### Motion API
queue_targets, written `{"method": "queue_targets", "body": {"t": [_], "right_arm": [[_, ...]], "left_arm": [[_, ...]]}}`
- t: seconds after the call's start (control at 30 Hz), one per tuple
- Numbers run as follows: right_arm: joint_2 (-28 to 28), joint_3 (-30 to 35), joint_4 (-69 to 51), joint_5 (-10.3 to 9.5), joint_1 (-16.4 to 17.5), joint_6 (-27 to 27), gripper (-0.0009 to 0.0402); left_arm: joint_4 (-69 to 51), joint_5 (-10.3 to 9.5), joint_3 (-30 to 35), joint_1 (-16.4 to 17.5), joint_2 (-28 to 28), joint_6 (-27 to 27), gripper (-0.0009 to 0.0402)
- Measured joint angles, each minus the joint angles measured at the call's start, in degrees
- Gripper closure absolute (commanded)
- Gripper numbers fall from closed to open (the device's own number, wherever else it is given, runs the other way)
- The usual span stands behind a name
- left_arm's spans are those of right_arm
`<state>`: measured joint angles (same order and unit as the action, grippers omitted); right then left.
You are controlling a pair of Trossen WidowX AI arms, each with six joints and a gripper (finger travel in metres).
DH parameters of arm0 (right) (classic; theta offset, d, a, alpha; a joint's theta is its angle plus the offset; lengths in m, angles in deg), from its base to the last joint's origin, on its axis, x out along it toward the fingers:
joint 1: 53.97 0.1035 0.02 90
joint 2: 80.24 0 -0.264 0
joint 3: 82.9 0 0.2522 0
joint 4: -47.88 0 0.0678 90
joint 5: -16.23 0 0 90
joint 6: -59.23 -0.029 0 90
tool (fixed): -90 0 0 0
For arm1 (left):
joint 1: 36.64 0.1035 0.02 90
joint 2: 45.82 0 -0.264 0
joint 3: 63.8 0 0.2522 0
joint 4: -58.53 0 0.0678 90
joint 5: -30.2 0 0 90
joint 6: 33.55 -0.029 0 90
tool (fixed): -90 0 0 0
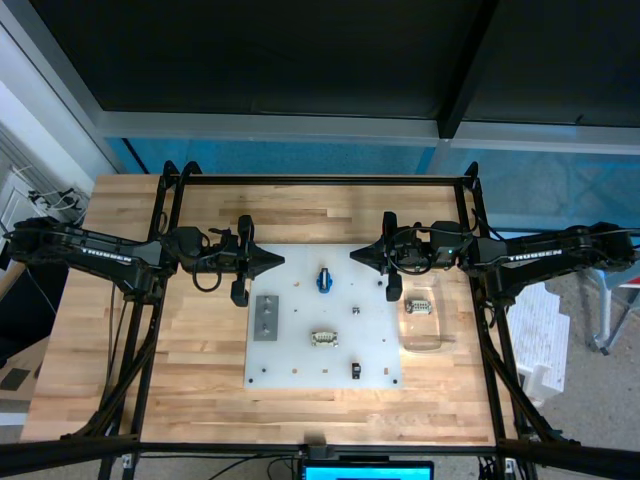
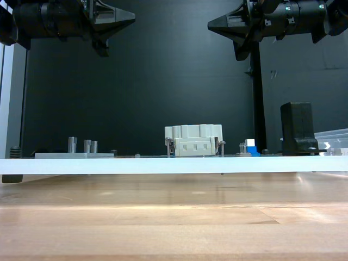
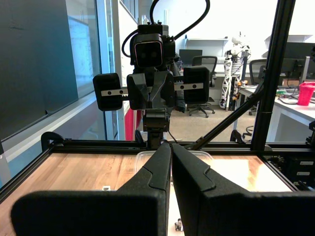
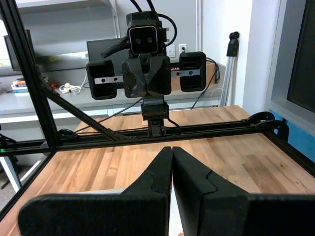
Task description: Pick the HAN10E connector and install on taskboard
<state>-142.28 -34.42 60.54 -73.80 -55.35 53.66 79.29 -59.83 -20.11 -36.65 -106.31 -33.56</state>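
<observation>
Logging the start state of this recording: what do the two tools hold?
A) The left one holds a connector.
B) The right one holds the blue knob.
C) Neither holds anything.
C: the left tool and the right tool both hang shut and empty, high above the board, and a beige connector lies in the clear tray.

The taskboard (image 1: 300, 365) lies mid-table, and a clear tray (image 1: 425, 338) just beside its right edge holds the HAN10E connector (image 1: 419, 305). On the board, a metal block (image 1: 266, 317) sits at the left edge and a knob (image 1: 325, 279) toward the far edge. The left gripper (image 1: 278, 261) hangs above the board's far-left corner, the right gripper (image 1: 355, 254) above its far edge.
</observation>
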Motion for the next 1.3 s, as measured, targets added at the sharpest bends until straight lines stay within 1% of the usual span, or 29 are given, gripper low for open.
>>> {"method": "queue_targets", "body": {"t": [0.53,0.67,0.73,1.1,1.3], "right_arm": [[0.02,0.00,0.07,-0.02,0.02,-0.13,0.0393],[0.02,0.85,-2.29,0.04,0.02,-1.57,0.0393],[0.07,2.54,-7.34,0.44,0.02,-1.25,0.0393],[0.07,13.35,-43.56,0.46,0.02,1.64,0.0393],[0.07,17.38,-58.14,0.44,0.02,3.08,0.0393]], "left_arm": [[-0.02,0.02,0.00,0.00,0.00,0.02,0.0392],[0.00,0.00,0.00,0.00,0.00,0.02,0.0392],[-0.02,0.00,0.02,0.00,0.02,0.00,0.0392],[-0.02,0.02,0.02,0.00,0.02,0.02,0.0392],[-0.02,0.02,0.02,0.00,0.00,0.00,0.0392]]}}
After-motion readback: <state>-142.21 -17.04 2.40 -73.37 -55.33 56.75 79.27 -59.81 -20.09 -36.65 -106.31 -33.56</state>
